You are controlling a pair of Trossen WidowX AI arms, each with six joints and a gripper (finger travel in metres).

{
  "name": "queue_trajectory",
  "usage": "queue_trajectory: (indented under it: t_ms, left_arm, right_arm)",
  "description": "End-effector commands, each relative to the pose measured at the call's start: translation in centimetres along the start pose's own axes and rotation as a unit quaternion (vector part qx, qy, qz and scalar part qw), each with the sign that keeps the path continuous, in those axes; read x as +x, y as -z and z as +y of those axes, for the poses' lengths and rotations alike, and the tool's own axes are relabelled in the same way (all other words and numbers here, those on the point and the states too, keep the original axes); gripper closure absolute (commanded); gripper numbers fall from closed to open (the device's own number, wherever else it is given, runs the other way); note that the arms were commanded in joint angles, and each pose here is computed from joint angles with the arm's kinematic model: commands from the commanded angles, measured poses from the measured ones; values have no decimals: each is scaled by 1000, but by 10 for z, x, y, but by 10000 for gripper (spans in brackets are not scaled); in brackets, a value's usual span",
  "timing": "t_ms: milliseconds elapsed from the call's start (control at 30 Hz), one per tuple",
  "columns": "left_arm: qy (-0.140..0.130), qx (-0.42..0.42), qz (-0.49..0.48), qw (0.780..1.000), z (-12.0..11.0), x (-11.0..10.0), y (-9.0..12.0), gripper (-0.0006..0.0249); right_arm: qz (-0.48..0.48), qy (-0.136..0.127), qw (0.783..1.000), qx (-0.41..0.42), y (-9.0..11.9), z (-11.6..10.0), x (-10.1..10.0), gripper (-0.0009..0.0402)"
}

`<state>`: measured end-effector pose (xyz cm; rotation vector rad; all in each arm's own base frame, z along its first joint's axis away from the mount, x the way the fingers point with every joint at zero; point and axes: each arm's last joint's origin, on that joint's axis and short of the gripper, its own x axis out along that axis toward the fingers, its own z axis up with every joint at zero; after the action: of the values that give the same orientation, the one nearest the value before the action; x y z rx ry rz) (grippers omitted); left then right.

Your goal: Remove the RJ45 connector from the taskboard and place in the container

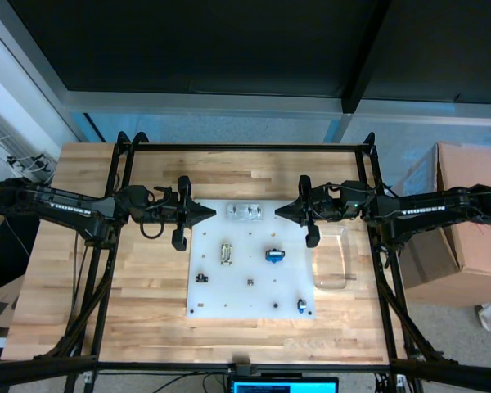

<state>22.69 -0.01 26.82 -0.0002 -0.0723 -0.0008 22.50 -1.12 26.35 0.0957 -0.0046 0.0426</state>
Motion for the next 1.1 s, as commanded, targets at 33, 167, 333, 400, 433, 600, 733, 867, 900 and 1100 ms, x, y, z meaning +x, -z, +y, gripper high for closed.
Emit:
queue_trajectory:
  t_ms: [33, 167, 333, 400, 433, 600, 733, 867, 900, 1100]
  left_arm:
    - [0, 0, 0, 1000, 0, 0, 0, 243]
    - [0, 0, 0, 1000, 0, 0, 0, 243]
    - [0, 0, 0, 1000, 0, 0, 0, 243]
    - [0, 0, 0, 1000, 0, 0, 0, 243]
    - [0, 0, 0, 1000, 0, 0, 0, 243]
    - [0, 0, 0, 1000, 0, 0, 0, 243]
    - [0, 0, 0, 1000, 0, 0, 0, 243]
    - [0, 0, 0, 1000, 0, 0, 0, 243]
    - [0, 0, 0, 1000, 0, 0, 0, 243]
    - [0, 0, 0, 1000, 0, 0, 0, 243]
  right_arm:
    - [-5, 37, 999, 0, 0, -1, 0, 393]
    - [-5, 37, 999, 0, 0, -1, 0, 393]
    - [-5, 37, 999, 0, 0, -1, 0, 393]
    - [-5, 37, 999, 0, 0, -1, 0, 393]
    - [-4, 35, 999, 0, 0, -1, 0, 393]
    - [2, 24, 1000, 1, -5, 5, 1, 393]
    - [53, 6, 999, -2, -11, 16, 5, 393]
    - [109, -17, 994, -8, -17, 30, 7, 393]
    - [122, -23, 992, -7, -19, 34, 6, 393]
    - [215, -40, 976, 20, -23, 51, 1, 394]
